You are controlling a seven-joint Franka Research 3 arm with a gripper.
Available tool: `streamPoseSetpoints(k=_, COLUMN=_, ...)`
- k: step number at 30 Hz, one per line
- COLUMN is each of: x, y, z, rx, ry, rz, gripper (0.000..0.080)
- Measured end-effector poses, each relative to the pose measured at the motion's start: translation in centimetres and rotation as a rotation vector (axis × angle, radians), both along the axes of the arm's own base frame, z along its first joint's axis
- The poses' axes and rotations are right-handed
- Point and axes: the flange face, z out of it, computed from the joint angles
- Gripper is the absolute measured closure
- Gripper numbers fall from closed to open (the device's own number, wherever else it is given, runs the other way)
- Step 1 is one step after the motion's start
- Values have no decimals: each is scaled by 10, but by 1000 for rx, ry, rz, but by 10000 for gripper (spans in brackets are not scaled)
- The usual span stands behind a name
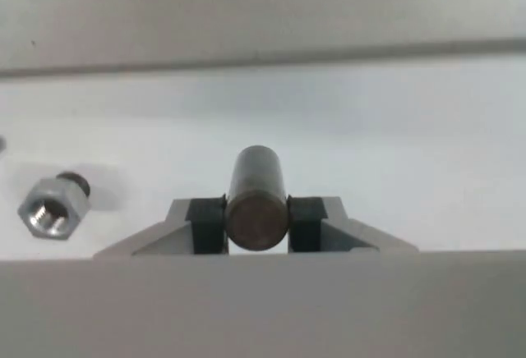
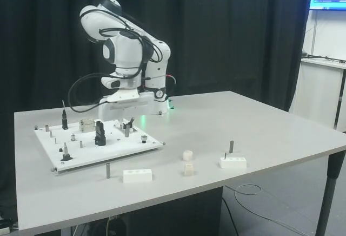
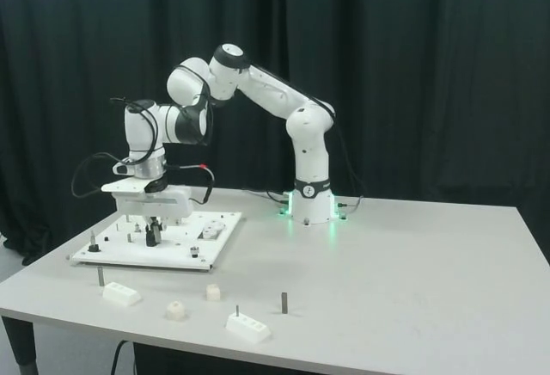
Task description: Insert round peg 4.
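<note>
Table (image 2: pixel 259 133), grey, carries the white board (image 2: pixel 116 150) and loose blocks toward the front edge. Arm (image 3: pixel 258 91) reaches over the board, wrist low above it. Gripper (image 1: pixel 257 225) is clamped on the peg (image 1: pixel 257 198), black pads pressing either side, peg end facing the wrist camera. Nut (image 1: pixel 51 208) sits on the board just beside the approach line.

Risks, judged: the target hole is not visible, so alignment cannot be confirmed. Any tilt in the grip would jam the peg at the hole rim. Lateral drift could strike the nut or neighbouring fixtures (image 2: pixel 100 133).
</note>
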Motion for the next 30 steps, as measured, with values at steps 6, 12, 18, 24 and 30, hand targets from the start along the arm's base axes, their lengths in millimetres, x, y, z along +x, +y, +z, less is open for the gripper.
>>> streamPoseSetpoints(k=6, x=-20, y=-3, z=0, rx=-16, ry=-21, rz=-77, gripper=649)
streamPoseSetpoints(k=12, x=-39, y=-6, z=-3, rx=-18, ry=-41, rz=-147, gripper=649)
streamPoseSetpoints(k=18, x=-56, y=-6, z=-7, rx=-5, ry=-63, rz=-203, gripper=649)
streamPoseSetpoints(k=24, x=-71, y=-4, z=-11, rx=-4, ry=-84, rz=-274, gripper=649)
streamPoseSetpoints(k=30, x=-84, y=2, z=-10, rx=-4, ry=-93, rz=-346, gripper=649)
